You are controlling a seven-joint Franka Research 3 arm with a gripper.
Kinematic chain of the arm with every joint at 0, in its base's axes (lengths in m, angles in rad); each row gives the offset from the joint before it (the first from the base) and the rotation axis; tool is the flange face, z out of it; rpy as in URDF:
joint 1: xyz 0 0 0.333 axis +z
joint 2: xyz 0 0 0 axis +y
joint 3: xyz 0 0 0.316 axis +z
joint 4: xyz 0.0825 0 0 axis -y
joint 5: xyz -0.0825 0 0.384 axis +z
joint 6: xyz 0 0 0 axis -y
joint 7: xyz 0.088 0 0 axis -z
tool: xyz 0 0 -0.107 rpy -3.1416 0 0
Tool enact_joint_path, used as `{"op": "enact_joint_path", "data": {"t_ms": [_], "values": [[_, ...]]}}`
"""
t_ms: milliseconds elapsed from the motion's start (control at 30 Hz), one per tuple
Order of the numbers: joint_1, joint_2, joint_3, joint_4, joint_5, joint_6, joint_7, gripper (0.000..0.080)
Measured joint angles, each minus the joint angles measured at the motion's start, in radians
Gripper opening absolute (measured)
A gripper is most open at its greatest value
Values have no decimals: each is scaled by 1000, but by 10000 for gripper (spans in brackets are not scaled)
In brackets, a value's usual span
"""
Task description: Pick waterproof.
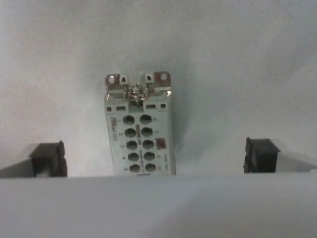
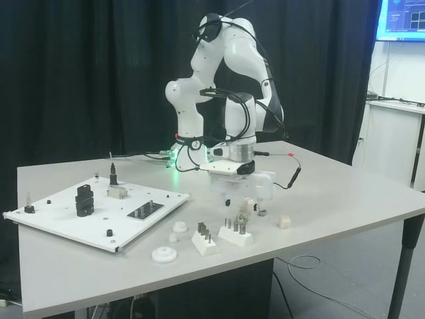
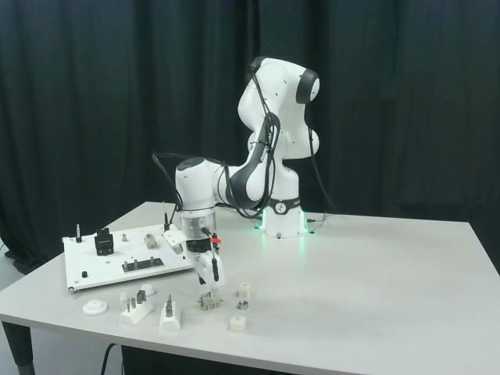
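A white robot arm's gripper (image 1: 153, 157), fingers spread wide, hangs over a small connector (image 1: 139, 130) on the grey bench (image 1: 237, 74).

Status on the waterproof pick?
Tool open, poised above connector. Connector flat on table, not gripped. Nothing between the fingers but the connector.
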Motion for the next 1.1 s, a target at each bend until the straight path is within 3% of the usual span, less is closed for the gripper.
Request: {"op": "enact_joint_path", "data": {"t_ms": [533,1100], "values": [[0,27,15,0,-7,41,14,800],[-2,38,30,0,-45,57,60,800]]}}
